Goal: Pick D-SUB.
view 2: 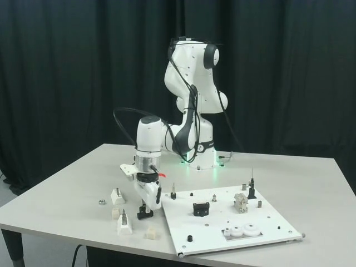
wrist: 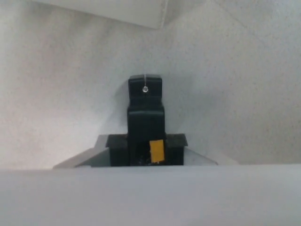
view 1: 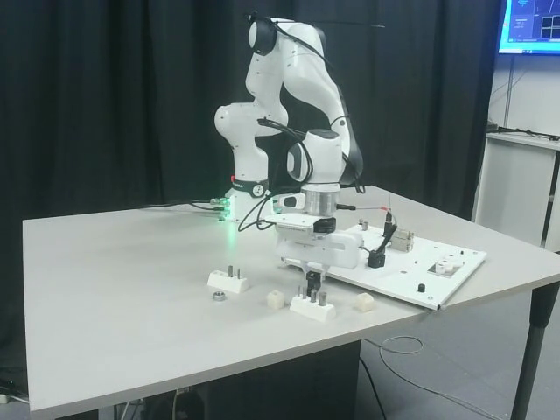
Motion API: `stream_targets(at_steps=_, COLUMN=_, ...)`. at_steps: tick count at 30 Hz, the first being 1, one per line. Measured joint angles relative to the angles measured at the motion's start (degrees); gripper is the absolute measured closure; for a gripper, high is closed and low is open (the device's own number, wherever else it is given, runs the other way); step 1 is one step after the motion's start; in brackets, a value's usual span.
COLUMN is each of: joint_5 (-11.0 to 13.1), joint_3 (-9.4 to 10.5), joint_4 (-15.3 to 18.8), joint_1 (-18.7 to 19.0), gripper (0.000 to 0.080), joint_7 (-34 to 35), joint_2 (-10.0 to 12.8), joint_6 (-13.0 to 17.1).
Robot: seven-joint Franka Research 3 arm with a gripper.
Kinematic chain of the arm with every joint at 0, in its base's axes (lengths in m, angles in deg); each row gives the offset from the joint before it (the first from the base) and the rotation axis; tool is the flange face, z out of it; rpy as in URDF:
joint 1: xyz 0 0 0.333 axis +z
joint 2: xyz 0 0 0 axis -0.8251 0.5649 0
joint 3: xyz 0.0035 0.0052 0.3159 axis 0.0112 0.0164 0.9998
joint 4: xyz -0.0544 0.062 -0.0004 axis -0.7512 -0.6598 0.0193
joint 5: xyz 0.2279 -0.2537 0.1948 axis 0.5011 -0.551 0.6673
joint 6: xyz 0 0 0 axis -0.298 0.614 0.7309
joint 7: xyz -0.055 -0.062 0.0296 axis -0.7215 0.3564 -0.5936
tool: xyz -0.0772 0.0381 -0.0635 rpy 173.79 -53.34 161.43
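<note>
I see the hand [view 1: 311, 282] pinching the black connector [wrist: 146, 120] beside the white board's [view 2: 261, 236] edge; grey surface [view 1: 114, 271] open around, black curtain [view 2: 67, 72] behind.

Black curtains [view 2: 67, 72] hung behind the grey table [view 1: 114, 289], 12 o'clock side. Lit screen [view 1: 531, 26] sat at approx. 2 o'clock, w/ white cabinet [view 1: 516, 179] under it. Cable [view 1: 411, 363] trailed below table edge.

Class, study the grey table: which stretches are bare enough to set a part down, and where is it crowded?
Free: the wide grey table stretch beside the small white blocks, away from the arm, and the far strip behind the white board. Crowded: the near edge around the gripper, where the blocks and the white board cluster.
</note>
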Motion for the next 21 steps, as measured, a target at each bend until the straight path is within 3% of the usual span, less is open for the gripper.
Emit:
stream_targets(at_steps=12, joint_5=-0.05, joint_3=0.06, joint_4=-1.70, joint_1=0.08, gripper=0.0647, joint_7=-0.05, joint_2=-0.80, joint_6=-0.18)
stream_targets(at_steps=21, joint_5=-0.32, joint_3=-0.16, joint_4=-2.48, joint_1=0.06, gripper=0.0648, joint_7=-1.67, joint_2=-2.61, joint_6=-2.57)
